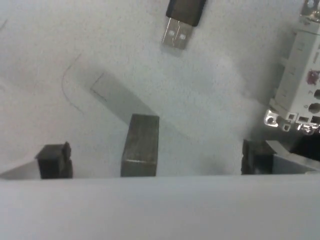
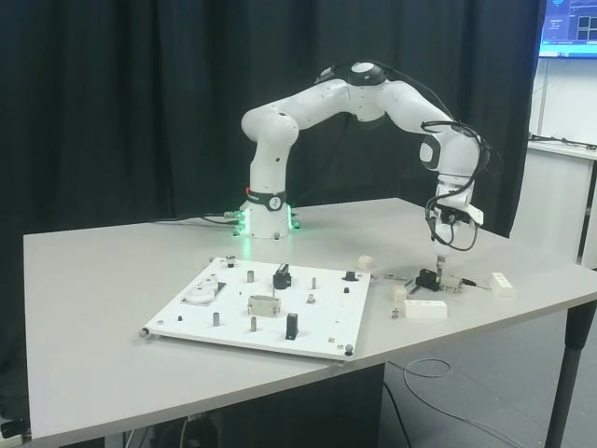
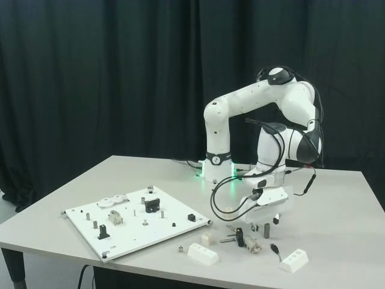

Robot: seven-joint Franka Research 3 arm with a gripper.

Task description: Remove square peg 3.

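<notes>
**Gripper released over freed peg**

Gripper (image 1: 153,160) open: black fingertips (image 1: 54,161) spread wide, one on each side of the peg (image 1: 140,142), touching neither side of it. Peg upright on bare grey tabletop (image 2: 93,280), off the board (image 2: 270,322), in the clutter between the board and the tabletop edge farthest from it.

Only in the wrist view: peg as a dark square bar with clear gaps to both fingertips; USB plug (image 1: 182,24) lying near it; white connector (image 1: 299,70) just beside one fingertip. In both room views, peg too small under the gripper to pick out.

Only in the room views: white arm (image 2: 373,93) bent over from its base, green light (image 2: 244,222) at the foot; white board with its small fixtures toward the opposite tabletop edge; two white blocks (image 3: 203,254) (image 3: 293,260) along the front edge in the second room view.

Writing on the screen (image 2: 567,26) in the first room view too small to read.
</notes>
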